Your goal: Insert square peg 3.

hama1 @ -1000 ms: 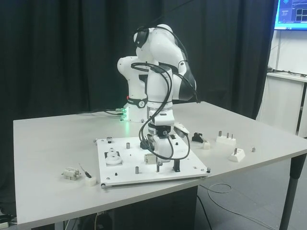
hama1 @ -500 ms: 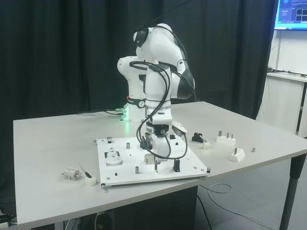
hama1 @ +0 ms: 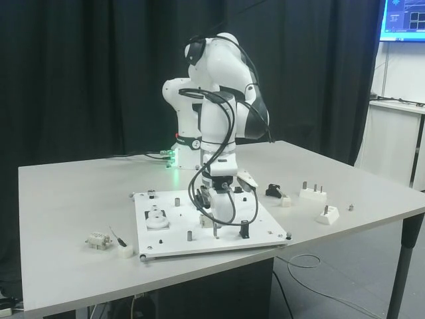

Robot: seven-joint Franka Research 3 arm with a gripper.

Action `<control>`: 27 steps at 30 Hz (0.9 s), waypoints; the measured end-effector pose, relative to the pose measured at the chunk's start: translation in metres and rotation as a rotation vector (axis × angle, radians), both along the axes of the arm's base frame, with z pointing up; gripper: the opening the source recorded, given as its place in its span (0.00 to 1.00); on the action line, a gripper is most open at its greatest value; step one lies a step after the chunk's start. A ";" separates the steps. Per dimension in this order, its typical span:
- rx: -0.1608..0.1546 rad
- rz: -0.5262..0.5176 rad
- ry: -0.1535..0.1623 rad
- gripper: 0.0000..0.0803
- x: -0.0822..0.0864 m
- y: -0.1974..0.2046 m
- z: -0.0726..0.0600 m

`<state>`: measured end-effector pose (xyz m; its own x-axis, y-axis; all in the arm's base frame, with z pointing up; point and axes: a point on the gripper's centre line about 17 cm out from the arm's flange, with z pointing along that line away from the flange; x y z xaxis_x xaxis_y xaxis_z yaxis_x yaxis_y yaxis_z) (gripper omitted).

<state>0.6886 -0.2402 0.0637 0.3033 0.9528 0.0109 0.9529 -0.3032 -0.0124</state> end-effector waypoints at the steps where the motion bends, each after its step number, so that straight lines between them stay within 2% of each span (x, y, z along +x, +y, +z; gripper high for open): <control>1: 0.000 0.000 0.001 0.14 0.000 0.000 0.000; 17: 0.000 0.003 0.001 0.14 -0.001 0.004 -0.003; 27: -0.001 0.001 -0.008 0.14 0.001 0.005 -0.006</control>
<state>0.6897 -0.2357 0.0577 0.3026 0.9531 0.0124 0.9531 -0.3025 -0.0040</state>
